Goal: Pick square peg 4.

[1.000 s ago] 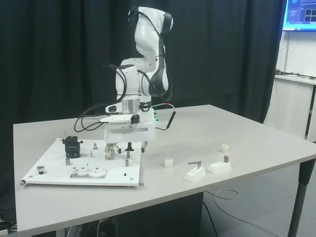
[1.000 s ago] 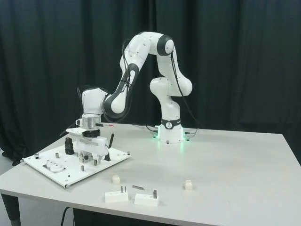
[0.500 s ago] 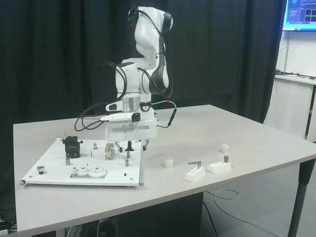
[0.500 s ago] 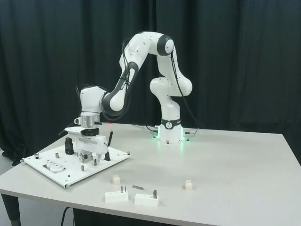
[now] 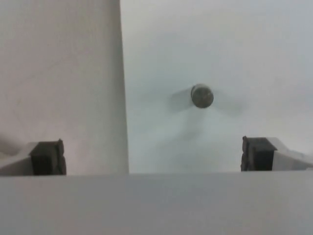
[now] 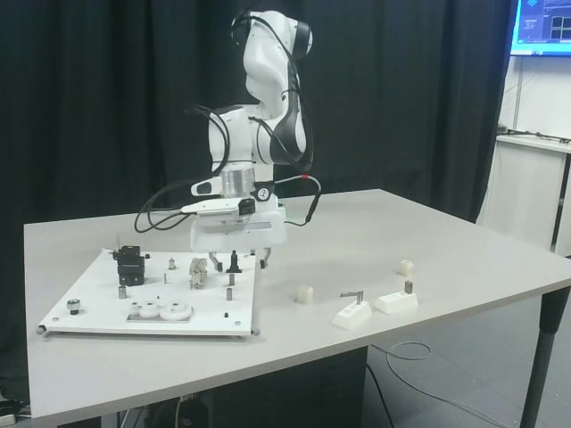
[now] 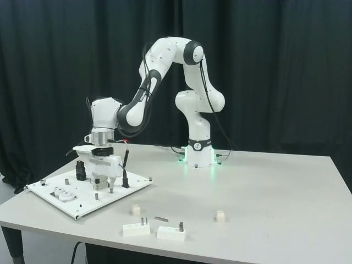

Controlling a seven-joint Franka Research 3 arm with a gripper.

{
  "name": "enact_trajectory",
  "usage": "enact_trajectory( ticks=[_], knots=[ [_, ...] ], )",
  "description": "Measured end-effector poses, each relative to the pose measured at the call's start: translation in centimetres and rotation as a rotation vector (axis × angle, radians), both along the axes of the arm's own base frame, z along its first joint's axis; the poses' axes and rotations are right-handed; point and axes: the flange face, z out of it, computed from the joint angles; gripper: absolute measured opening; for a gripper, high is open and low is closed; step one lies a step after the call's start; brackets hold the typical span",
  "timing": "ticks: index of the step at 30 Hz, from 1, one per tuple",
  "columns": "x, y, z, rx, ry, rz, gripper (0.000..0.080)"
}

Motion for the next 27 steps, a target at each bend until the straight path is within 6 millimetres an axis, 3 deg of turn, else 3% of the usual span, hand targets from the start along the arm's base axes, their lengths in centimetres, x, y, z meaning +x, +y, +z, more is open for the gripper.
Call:
enact_trajectory(
  ticks=[27],
  knots=[
    [2.5, -1.1, 1.7, -0.006, -0.019, -0.014, 0.08]
  ],
)
